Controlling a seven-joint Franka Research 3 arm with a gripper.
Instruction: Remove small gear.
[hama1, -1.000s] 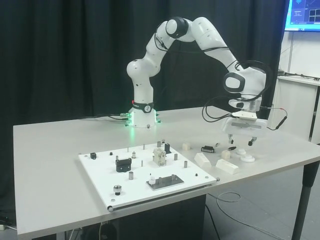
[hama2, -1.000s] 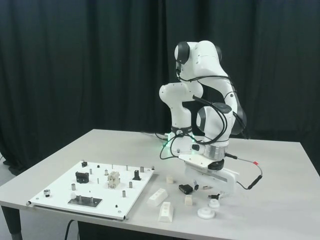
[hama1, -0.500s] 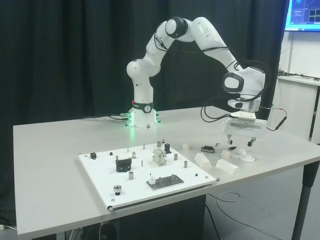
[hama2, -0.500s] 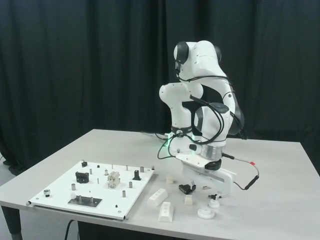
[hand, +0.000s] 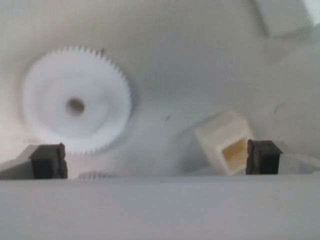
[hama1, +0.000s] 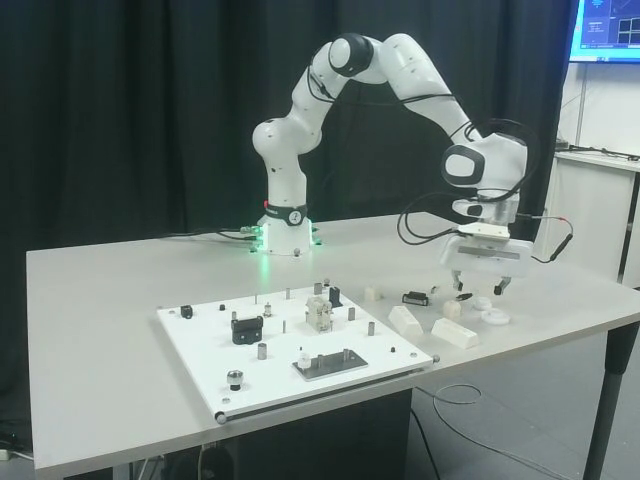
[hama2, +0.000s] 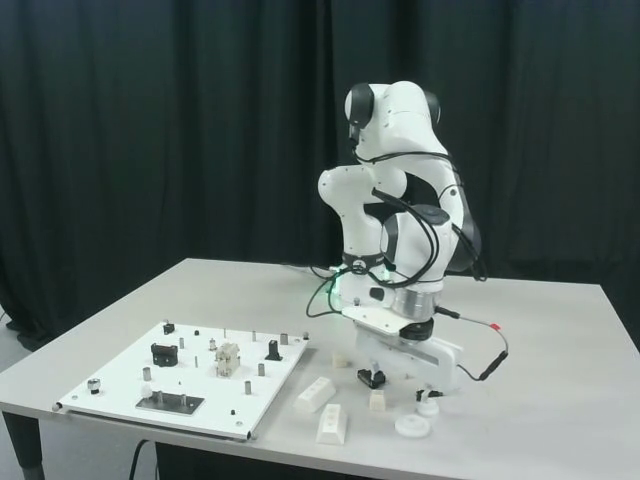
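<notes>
The gripper (hand: 155, 160) is held low over the grey tabletop (hama1: 120, 300) near its edge far from the white board (hama1: 290, 345), its two black fingertips (hand: 48, 161) spread wide with nothing gripped between them. The small gear (hama2: 428, 407) is seen lying flat on the tabletop just beside the large gear (hand: 76, 100), both well apart from the board, while a little hollow block (hand: 225, 142) is found close to the other fingertip. In the wrist view only a toothed sliver of the small gear (hand: 94, 175) is shown, tucked against the gripper body
</notes>
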